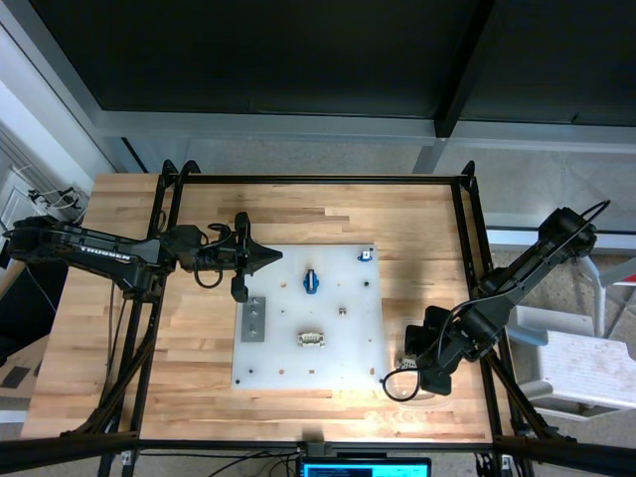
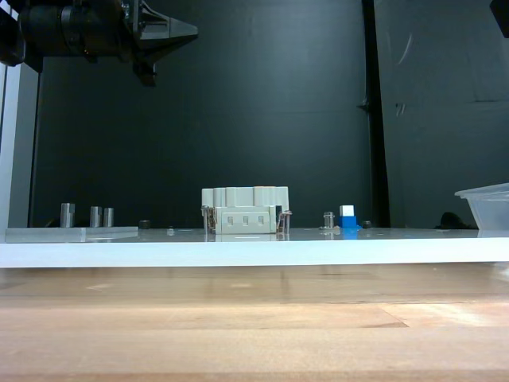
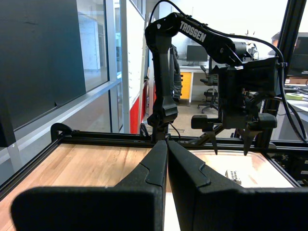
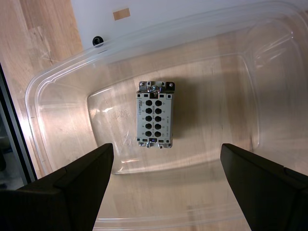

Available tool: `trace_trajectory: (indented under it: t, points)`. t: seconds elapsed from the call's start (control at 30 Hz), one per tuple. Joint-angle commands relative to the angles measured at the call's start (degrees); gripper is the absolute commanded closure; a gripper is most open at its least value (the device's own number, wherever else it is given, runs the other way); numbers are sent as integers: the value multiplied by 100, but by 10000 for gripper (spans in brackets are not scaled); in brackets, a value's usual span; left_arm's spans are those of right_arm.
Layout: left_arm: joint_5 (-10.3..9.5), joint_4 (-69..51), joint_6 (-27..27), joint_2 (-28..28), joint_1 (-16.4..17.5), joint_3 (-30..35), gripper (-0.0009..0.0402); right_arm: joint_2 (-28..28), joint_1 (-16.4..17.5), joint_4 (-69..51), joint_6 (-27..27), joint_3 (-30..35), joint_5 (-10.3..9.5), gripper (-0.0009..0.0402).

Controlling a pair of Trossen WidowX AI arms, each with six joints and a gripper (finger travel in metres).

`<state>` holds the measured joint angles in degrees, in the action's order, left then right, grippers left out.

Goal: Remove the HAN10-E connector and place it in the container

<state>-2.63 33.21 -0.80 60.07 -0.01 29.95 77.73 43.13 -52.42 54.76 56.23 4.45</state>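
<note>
Pale wooden worktop (image 1: 129, 328), black-framed, dark wall (image 2: 278, 95) beyond. Left end effector (image 1: 272, 256), pressed closed and empty, hangs above the edge of the white board (image 1: 298, 378). Right end effector (image 4: 166, 149) gapes wide, holding nothing; directly beneath it the grey-beige HAN10-E connector (image 4: 154, 114), ten dark holes upward, lies inside the clear container (image 4: 43, 120).

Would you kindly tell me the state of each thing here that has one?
HAN10-E connector: off the white board, lying flat in the container.
Container: holding only the connector.
Right end effector: open, above the container.
Left end effector: shut, raised over the board.
Grey socket: standing on the board.
</note>
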Motion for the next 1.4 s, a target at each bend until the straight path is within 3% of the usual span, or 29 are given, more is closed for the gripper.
trace_trajectory:
  t: [0.03, 1.4]
  points:
    - [0, 2, 0, 2, 2, 0, 393, 4, 2, 4, 2, 2, 2, 80]
    - [0, 2, 0, 2, 2, 0, 393, 2, 0, 87, 2, 2, 2, 80]
